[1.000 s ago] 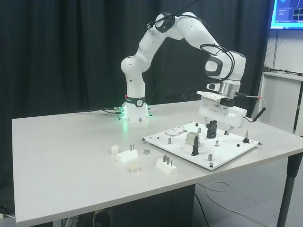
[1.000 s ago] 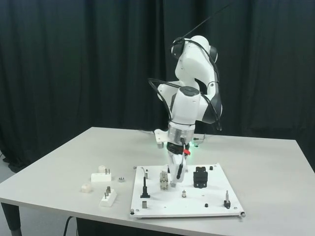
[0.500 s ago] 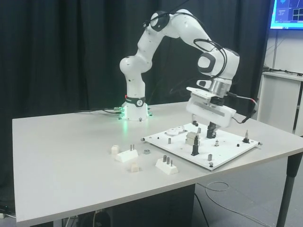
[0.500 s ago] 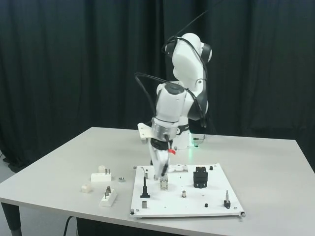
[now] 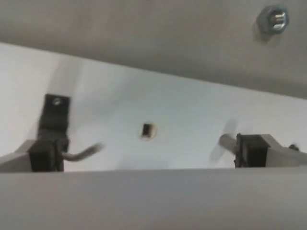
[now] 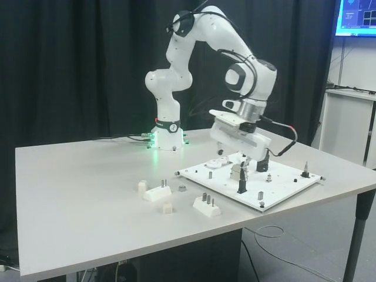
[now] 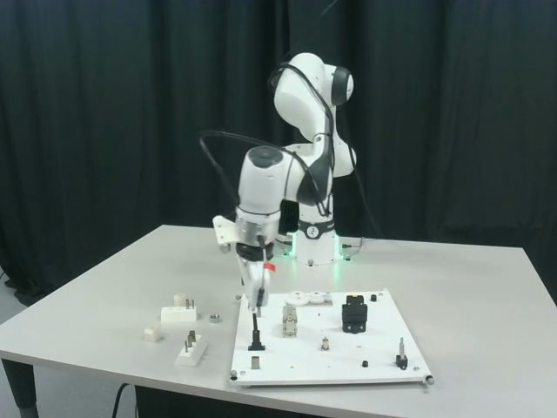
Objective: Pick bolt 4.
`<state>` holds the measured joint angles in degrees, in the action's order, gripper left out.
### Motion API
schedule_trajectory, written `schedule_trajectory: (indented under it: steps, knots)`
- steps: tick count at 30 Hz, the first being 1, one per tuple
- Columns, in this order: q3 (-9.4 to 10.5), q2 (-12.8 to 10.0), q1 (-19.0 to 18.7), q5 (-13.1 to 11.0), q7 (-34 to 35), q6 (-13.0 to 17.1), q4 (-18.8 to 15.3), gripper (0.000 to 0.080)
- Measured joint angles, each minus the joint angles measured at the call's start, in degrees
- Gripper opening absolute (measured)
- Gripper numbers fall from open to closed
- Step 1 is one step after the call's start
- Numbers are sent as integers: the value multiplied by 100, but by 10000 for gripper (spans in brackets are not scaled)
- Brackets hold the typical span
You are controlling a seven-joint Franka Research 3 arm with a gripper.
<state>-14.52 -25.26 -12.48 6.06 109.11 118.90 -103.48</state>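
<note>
Gripper (image 7: 256, 305) low over white board (image 6: 282, 182) edge, jaws spread, empty; likely transiting toward bolt holders (image 7: 192, 348) on grey table (image 6: 82, 176). Bolt 4 unidentifiable.

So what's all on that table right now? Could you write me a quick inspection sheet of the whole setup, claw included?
Surface: grey table, carrying a white board near its front edge.
Job's things: small upright bolts and black parts stand on the white board; which one is bolt 4 cannot be told.
Clutter: three small white blocks with pins and a loose nut lie on the table beside the board.
Claw: claw hangs over the board's edge nearest the blocks, fingers apart, holding nothing.
Cables: black cable loops along the white arm; more cables lie behind the arm's base.
Surroundings: black curtain behind; green light at the arm's base.
</note>
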Motion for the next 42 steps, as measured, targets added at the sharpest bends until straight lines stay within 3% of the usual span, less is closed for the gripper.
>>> schedule_trajectory:
  steps: [3,13,22,31,42]
  knots:
    - [92,73,177,0,-172,4,-93,800]
    - [76,362,440,2,-683,41,-496,800]
    - [-69,585,651,105,-1078,401,-912,800]
    - [-262,718,880,56,-1368,1192,-1457,800]
    - [-275,780,1154,-422,-2142,2410,-2147,800]
